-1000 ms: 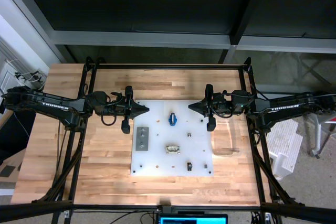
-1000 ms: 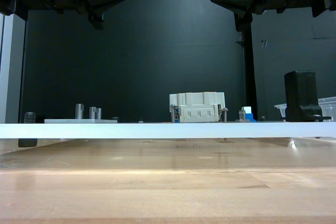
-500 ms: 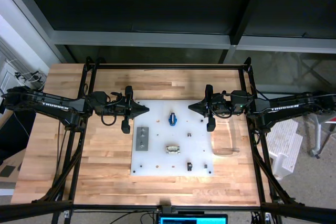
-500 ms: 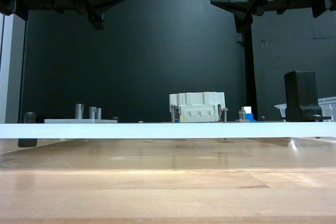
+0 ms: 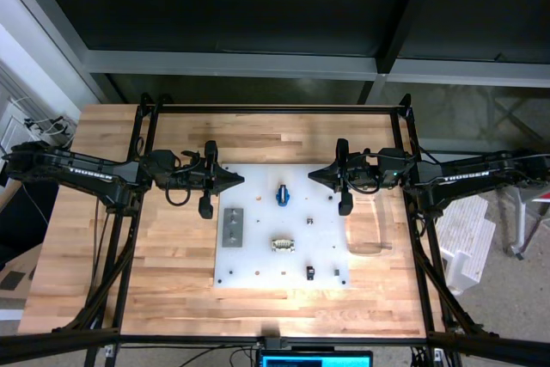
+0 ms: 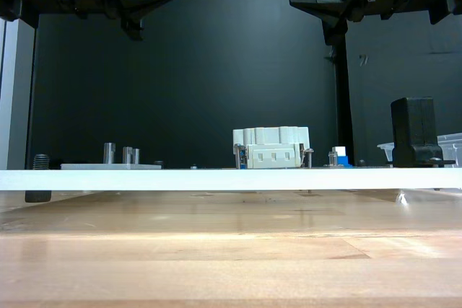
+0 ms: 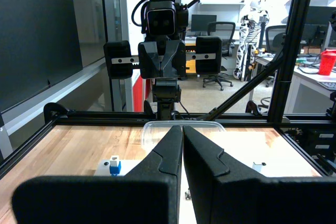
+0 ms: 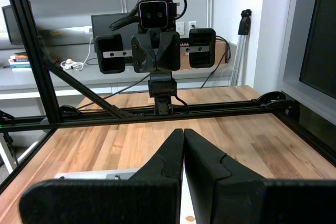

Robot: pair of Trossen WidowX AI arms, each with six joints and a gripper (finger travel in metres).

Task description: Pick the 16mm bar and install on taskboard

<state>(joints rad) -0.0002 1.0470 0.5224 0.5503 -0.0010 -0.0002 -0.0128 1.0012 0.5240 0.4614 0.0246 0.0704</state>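
White plastic, the taskboard (image 5: 249, 259) lies at the middle of the wooden table (image 5: 172, 255). The left gripper (image 5: 238, 180) hangs high over the board's far left corner, and the right gripper (image 5: 312, 174) hangs high near its far edge, right of the middle. Each has its fingers pressed together on nothing. The 16mm bar is too small to pick out; it is perhaps in the clear tray (image 5: 369, 250) at the board's right edge. I judge the pick not yet begun. Next, one arm must spread its fingers and come down on the bar.
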